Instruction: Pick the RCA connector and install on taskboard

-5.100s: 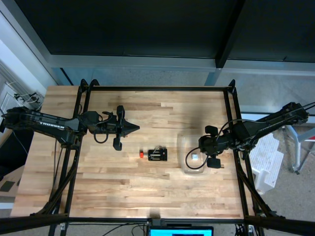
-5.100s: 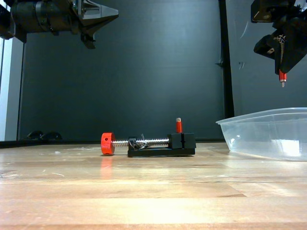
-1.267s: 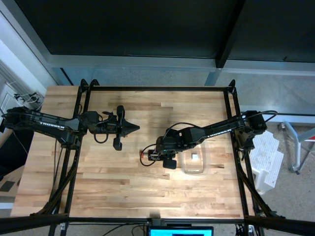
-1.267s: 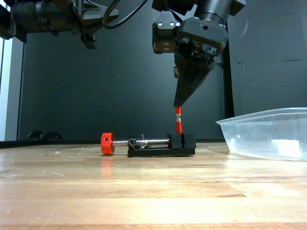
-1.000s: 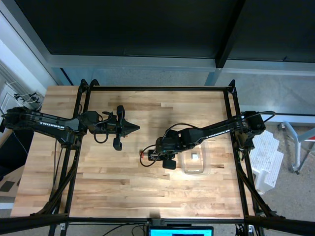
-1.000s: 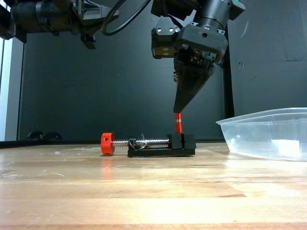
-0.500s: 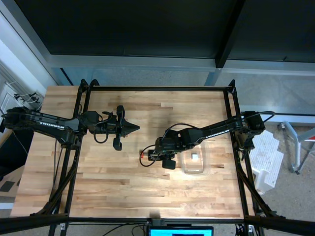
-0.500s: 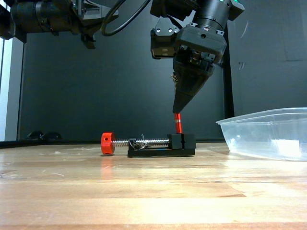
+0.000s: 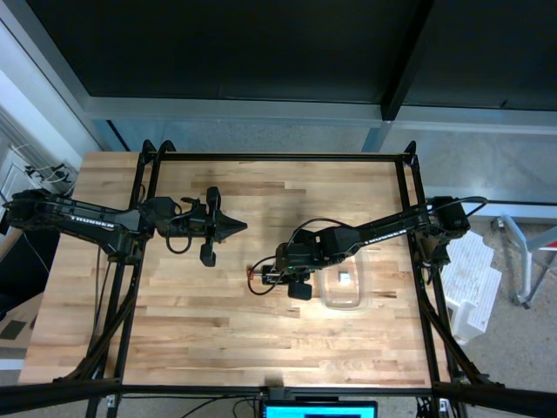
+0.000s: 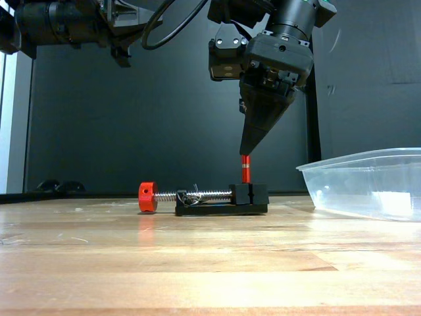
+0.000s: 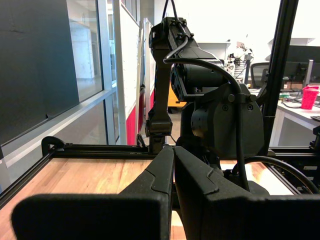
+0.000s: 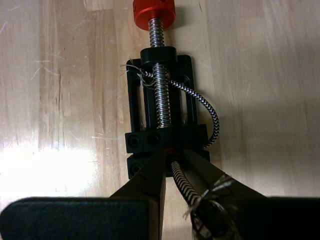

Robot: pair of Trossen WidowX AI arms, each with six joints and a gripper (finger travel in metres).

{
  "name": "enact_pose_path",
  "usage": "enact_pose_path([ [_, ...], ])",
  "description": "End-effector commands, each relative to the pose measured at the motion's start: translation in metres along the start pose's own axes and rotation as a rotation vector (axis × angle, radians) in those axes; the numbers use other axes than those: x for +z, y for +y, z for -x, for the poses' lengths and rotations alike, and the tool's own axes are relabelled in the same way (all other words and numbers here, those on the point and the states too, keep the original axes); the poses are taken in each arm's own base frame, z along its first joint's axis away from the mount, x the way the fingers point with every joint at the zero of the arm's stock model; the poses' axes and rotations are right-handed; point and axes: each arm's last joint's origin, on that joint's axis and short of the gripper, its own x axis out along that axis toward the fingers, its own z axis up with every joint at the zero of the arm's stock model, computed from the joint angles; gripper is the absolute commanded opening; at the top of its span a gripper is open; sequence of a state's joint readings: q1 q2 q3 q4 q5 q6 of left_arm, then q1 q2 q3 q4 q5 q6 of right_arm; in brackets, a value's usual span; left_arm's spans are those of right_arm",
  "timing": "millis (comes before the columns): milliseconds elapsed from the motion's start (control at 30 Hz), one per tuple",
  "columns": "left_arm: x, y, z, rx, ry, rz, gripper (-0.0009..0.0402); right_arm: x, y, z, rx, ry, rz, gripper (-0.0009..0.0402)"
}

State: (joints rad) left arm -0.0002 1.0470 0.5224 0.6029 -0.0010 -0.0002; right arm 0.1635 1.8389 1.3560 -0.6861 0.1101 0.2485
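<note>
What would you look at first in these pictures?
The right gripper grabs the eye: it points straight down over the middle of the table, pinching the red RCA connector upright on the small black taskboard. The taskboard's bright red knob sticks out on its left, and a clear plastic tray sits on its right. The left gripper hangs shut, high over the table's left half, holding nothing.
</note>
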Motion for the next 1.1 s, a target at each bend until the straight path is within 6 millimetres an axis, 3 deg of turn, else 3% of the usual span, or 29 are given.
enact_pose_path([
  [33, 0.000, 0.000, 0.000, 0.000, -0.001, 0.000, 0.0000, 0.001, 0.000, 0.004, 0.002, -0.017, -0.005, 0.0071],
  [267, 0.000, 0.000, 0.000, 0.000, 0.000, 0.000, 0.0000, 0.002, -0.001, 0.013, 0.007, -0.037, 0.001, 0.0147],
  [467, 0.000, 0.000, 0.000, 0.000, -0.001, 0.000, 0.0000, 0.001, -0.003, 0.036, 0.017, -0.070, -0.001, 0.0180],
  [733, 0.000, 0.000, 0.000, 0.000, -0.001, 0.000, 0.0000, -0.007, -0.007, 0.064, 0.026, -0.064, 0.002, 0.0190],
  [1100, 0.000, 0.000, 0.000, 0.000, 0.000, 0.000, 0.0000, -0.008, -0.007, 0.069, 0.028, -0.076, 0.003, 0.0188],
])
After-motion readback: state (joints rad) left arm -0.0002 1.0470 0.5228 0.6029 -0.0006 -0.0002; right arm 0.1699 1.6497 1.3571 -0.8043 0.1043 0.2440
